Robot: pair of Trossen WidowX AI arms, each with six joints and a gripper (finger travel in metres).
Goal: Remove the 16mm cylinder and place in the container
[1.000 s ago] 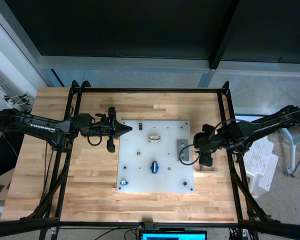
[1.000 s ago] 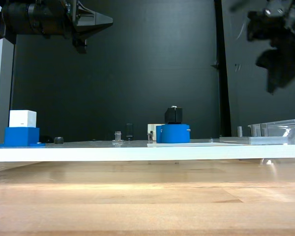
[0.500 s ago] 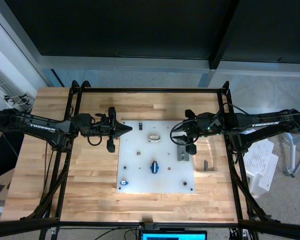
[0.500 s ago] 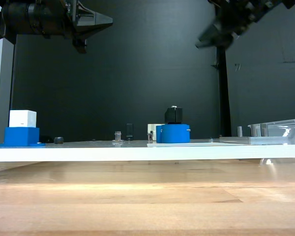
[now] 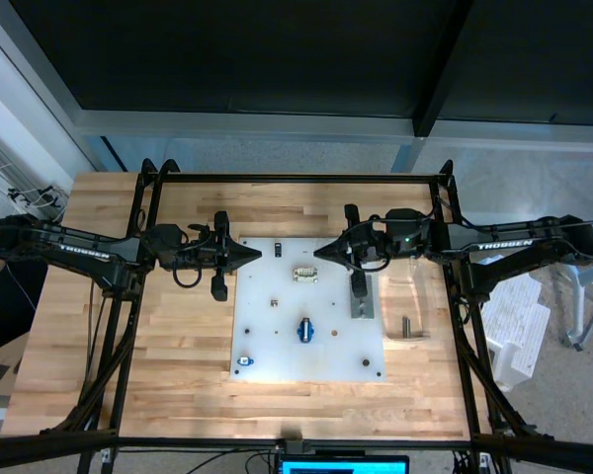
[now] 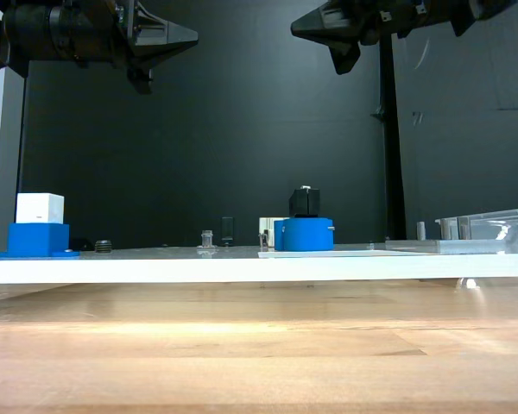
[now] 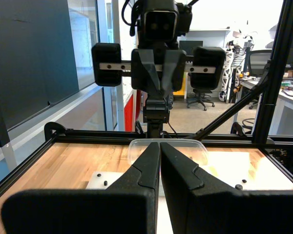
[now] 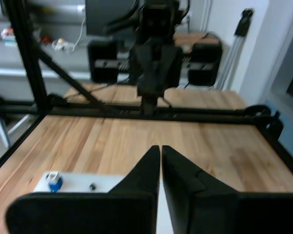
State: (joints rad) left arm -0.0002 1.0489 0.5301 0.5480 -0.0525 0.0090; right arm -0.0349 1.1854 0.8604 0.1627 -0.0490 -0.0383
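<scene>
Starting from the near edge, I am seeing bare wooden table (image 5: 168,385) and then the white board (image 5: 277,341) lying flat on it. On the board's near left corner a small blue part with a white cube (image 5: 242,363) is sitting, and a black knob (image 5: 366,363) is sitting near the right corner. Further in, the blue fitting (image 5: 304,331) is standing near the board's middle, carrying a black piece on top.

Just off the board's right edge I am finding the container (image 5: 415,337) resting on the wood. The 16mm cylinder (image 5: 406,326) is lying inside it, toward its near end, apart from both arms. The grey block (image 5: 362,296) is lying on the board's right edge, just beside the container. Beyond that a white connector (image 5: 304,274) is sitting on the far part of the board. Nothing is blocking my sight of the cylinder from above.

Both arms are reaching inward level, high above the board's far part, tips facing each other and apart. The left gripper (image 5: 257,255) is hanging over the board's far left edge, clenched on nothing. The right gripper (image 5: 317,253) is hanging over the far middle, its fingers (image 8: 146,170) likewise pressed together and holding nothing.
</scene>
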